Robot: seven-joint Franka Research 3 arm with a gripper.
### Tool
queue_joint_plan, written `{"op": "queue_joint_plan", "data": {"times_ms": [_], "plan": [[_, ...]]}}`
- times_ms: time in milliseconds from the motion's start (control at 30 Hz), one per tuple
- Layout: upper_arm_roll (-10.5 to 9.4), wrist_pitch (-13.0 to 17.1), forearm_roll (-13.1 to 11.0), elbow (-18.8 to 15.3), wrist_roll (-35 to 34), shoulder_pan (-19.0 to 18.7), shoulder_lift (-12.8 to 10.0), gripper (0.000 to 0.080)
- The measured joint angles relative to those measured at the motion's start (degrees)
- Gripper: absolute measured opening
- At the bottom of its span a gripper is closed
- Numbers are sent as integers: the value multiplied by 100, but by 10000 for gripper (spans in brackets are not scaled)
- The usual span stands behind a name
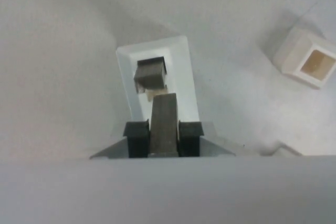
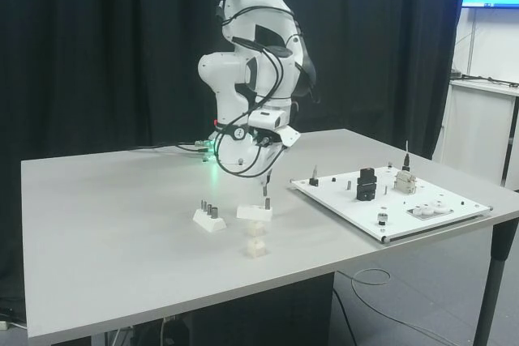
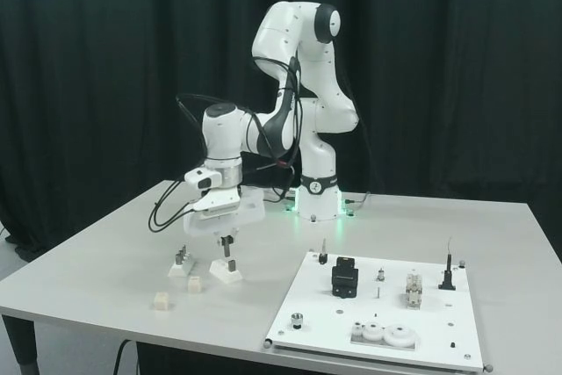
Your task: Insert square peg 3.
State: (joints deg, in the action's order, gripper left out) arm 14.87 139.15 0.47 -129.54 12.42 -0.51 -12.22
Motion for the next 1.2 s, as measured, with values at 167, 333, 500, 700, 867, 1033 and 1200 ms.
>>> {"op": "queue_joint_plan", "data": {"times_ms": [167, 333, 500, 700, 867, 1033, 1200], "plan": [[-5, -6, 0, 47, -124, -56, 3, 114], [-23, -55, -10, 107, -410, -198, 26, 114], [-45, -196, -11, 191, -893, -478, 103, 114], [-56, -544, -8, 393, -1474, -882, 210, 114], [-65, -914, -5, 624, -1939, -1190, 273, 114], [-103, -1290, -4, 874, -2462, -1471, 285, 114], [-183, -1558, -5, 1043, -2982, -1716, 284, 114]]}}
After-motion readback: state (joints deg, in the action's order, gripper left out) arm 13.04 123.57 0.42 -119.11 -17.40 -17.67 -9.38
